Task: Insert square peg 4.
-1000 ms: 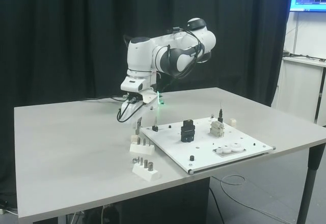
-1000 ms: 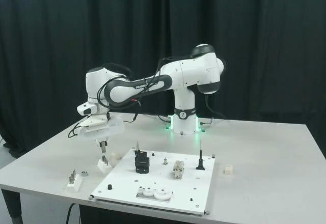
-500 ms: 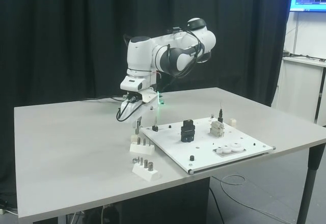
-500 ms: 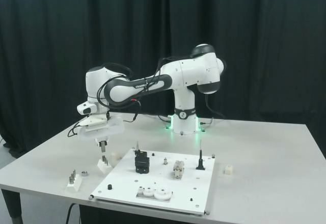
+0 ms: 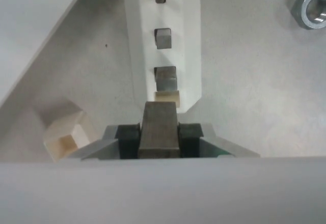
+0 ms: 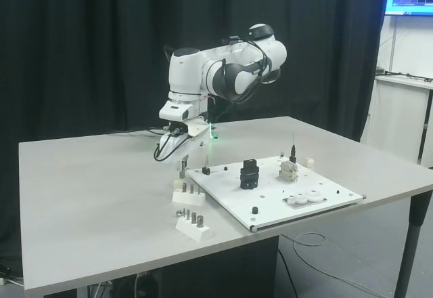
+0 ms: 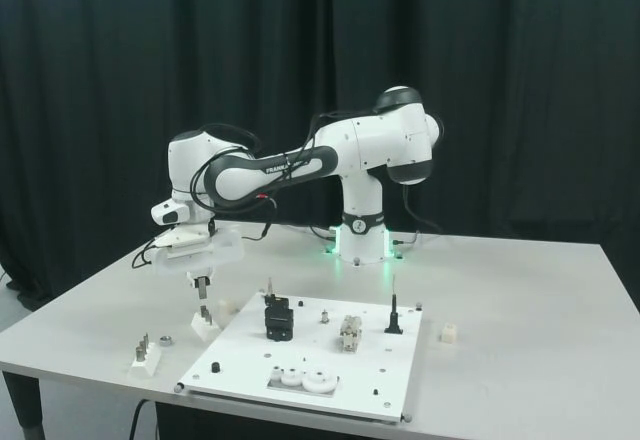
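Peg 4 [image 5: 160,131] sits clamped between my gripper [image 5: 160,141] fingers [image 5: 128,141], which are closed snugly on its two flat sides; in the wrist view its top is just over the near end of the white holder [image 5: 189,46]. I judge it a small metal block: stiff, light for its size, smooth enough to slip or twist if held loosely, so a grip on opposite flat faces near the upper end is right, leaving the lower part free to enter a hole.

Reading the first room view from left to right: grey table [image 6: 88,176], then a second holder [image 6: 193,226] with pegs at the front, the holder under the gripper, then the white board [image 6: 318,188] with a black block [image 6: 249,175] and white gears [image 6: 304,198]. In the wrist view three more square pegs [image 5: 163,37] stand in a row in the holder, and a nut [image 5: 311,9] lies on the table well apart.

I cannot tell whether the peg's foot is clear of its socket.
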